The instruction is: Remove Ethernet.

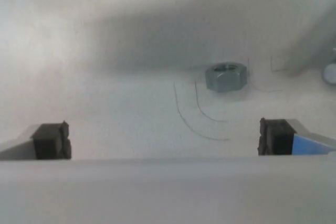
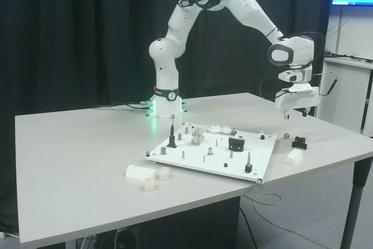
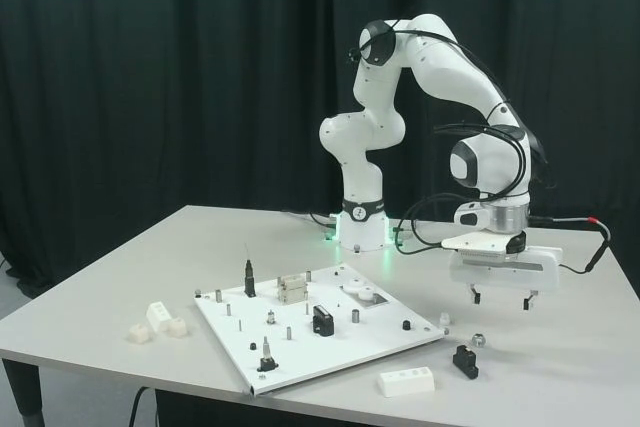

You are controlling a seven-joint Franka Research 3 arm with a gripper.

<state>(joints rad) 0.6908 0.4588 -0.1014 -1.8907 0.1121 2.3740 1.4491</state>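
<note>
White Franka arm is rising from its base w/ green light, arching over and reaching down to the far side of the table. Wrist is pointing straight down. Gripper is hovering above the tabletop, touching nothing. Fingers are standing wide apart, nothing btwn them.

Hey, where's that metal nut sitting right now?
The nut lies on the grey table, just off the white board's far corner. In the second room view it is below the open pincer, beside a small black block.
</note>
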